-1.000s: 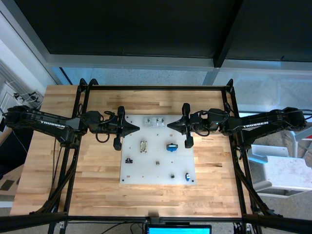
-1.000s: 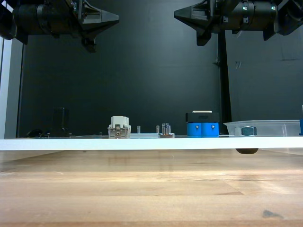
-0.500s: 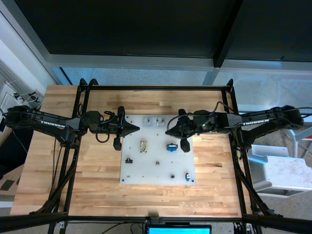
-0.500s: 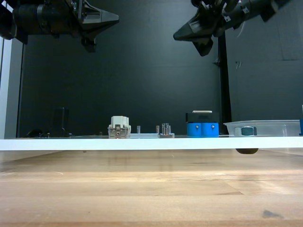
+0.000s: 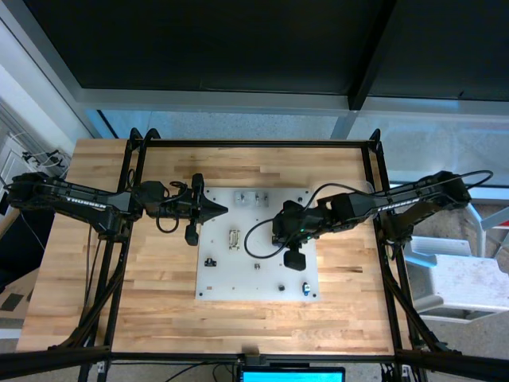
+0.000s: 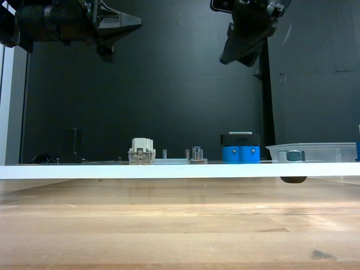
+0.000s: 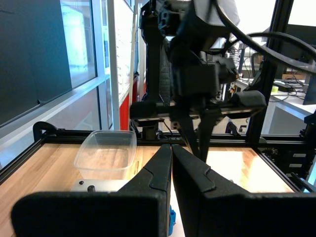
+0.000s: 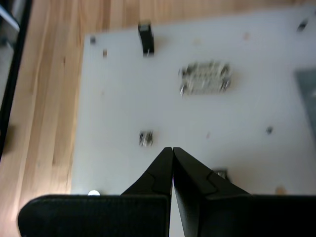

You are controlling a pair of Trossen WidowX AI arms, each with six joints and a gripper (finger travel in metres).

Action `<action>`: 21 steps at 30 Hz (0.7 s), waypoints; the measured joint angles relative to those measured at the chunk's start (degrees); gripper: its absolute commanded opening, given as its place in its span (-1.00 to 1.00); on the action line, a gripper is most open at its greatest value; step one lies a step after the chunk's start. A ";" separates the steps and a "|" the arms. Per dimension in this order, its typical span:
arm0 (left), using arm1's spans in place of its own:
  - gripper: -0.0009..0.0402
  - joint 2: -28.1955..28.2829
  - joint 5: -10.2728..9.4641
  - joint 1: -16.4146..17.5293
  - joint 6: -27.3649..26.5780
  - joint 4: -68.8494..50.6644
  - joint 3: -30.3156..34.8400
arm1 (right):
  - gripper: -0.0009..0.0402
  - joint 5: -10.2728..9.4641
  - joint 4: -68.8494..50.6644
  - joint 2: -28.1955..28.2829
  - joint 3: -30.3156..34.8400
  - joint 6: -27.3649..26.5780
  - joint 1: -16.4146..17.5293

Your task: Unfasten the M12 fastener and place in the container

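Observation:
The small M12 nut (image 6: pixel 293 155) sits on its stud (image 5: pixel 280 287) near the white board's (image 5: pixel 238 282) near right edge. In the low view it stands in front of the clear container (image 6: pixel 312 151), not inside it. The container (image 7: pixel 106 153) stands off the board's far right corner and holds nothing I can see. My right gripper (image 5: pixel 280 235) hangs high above the board's right middle, tilted downward, fingers shut and holding nothing (image 8: pixel 172 148). My left gripper (image 5: pixel 223 209) hovers level over the board's far left edge, shut and holding nothing (image 7: pixel 172 146).
A grey connector (image 5: pixel 234 239), a black clip (image 5: pixel 208 261) and a silver post (image 5: pixel 256 267) stand mid-board. A blue-and-white part (image 5: pixel 306 286) sits right of the nut. A blue block (image 6: pixel 241 152) and two silver parts (image 5: pixel 252 197) stand farther back.
The right arm has swung in from the board's far right edge and tipped its gripper downward over the board's right middle. The left arm has not moved.

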 measured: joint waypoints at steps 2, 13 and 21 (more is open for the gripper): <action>-0.96 -0.02 0.00 0.00 0.00 0.02 0.00 | -0.96 0.22 -3.89 1.68 2.43 1.11 1.11; -0.96 0.00 0.00 0.00 -0.02 0.00 0.00 | -0.96 1.31 -22.67 11.08 15.04 11.63 7.04; -0.96 -0.02 0.00 0.00 -0.02 0.02 0.02 | -0.96 1.25 -29.97 17.62 21.70 17.42 10.47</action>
